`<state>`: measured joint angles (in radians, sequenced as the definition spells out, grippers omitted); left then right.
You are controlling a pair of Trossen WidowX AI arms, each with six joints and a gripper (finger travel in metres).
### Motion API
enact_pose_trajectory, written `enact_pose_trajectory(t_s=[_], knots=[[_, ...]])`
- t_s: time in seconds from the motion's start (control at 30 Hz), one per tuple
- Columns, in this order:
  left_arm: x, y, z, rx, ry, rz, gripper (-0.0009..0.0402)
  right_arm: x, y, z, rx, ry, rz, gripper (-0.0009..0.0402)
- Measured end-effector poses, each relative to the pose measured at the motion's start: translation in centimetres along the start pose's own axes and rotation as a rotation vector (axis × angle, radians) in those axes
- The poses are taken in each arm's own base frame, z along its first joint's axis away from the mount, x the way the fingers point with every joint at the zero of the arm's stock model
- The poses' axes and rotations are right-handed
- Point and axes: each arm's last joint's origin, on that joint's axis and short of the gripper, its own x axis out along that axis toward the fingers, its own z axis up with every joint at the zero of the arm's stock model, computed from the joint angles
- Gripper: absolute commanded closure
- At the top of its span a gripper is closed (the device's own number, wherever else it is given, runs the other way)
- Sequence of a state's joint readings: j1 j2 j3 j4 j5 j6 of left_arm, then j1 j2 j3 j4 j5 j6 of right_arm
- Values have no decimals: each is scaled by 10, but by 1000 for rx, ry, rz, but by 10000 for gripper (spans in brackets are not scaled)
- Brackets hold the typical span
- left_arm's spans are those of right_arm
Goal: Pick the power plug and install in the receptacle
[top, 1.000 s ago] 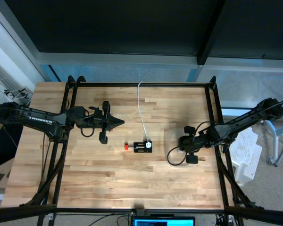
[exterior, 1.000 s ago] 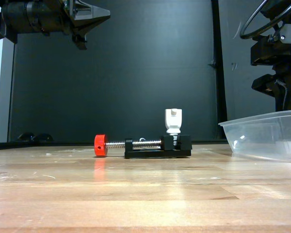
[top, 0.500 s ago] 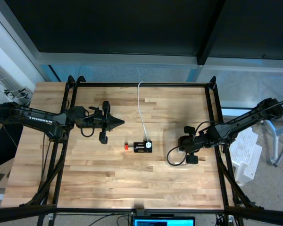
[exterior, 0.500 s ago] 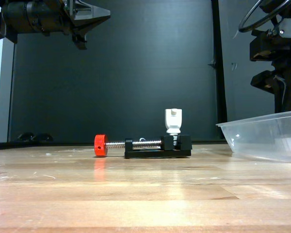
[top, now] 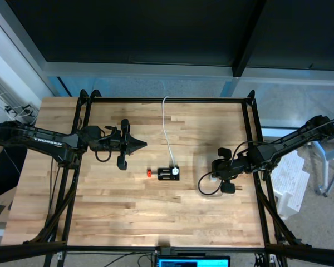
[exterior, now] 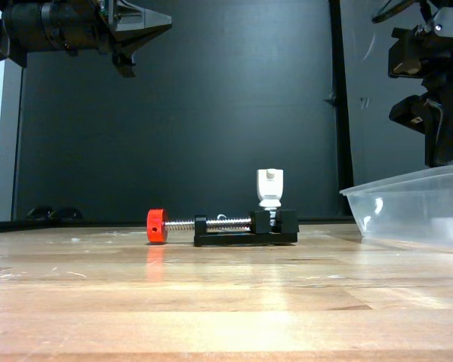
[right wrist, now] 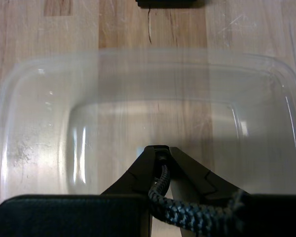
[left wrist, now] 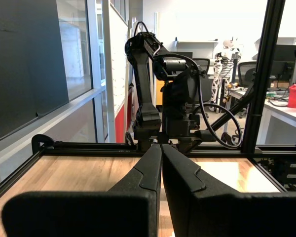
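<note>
Vise (top: 168, 174) sitting mid-table (top: 128, 217), knob (top: 148, 173) sticking out on its left end. Receptacle (top: 175, 169) standing up in vise's right end, cable (top: 166, 128) running back toward far edge. Tray (exterior: 415, 215) lying right of vise, well apart. Left gripper (top: 142, 145) hanging high, behind-left of vise, pointing right. Right gripper (right wrist: 158, 150) hovering over tray, pointing down into it.

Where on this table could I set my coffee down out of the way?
Bare: the table's wide near strip before the vise, and the far left corner beyond the hovering left gripper. Crowded: the middle, with vise, receptacle and cable; the right side, where the right gripper hangs over the tray.
</note>
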<state>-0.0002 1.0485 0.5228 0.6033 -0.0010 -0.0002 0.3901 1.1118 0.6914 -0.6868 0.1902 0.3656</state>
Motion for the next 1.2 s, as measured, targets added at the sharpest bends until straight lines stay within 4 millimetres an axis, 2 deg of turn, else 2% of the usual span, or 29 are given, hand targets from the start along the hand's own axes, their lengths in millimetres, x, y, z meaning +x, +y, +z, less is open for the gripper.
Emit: enact_pose_trajectory(t_s=[0.4,0.6,0.77,0.93,1.2], knots=[[0,0,0,0,0,0,393,-6,1,4,-5,0,7,390],[0,0,0,0,0,0,393,-30,4,27,-25,-60,21,390],[0,0,0,0,0,0,393,-41,7,45,-19,-89,26,390],[0,0,0,0,0,0,393,-40,6,65,-18,-92,9,390],[0,0,0,0,0,0,393,-28,4,105,-9,-92,-26,390]])
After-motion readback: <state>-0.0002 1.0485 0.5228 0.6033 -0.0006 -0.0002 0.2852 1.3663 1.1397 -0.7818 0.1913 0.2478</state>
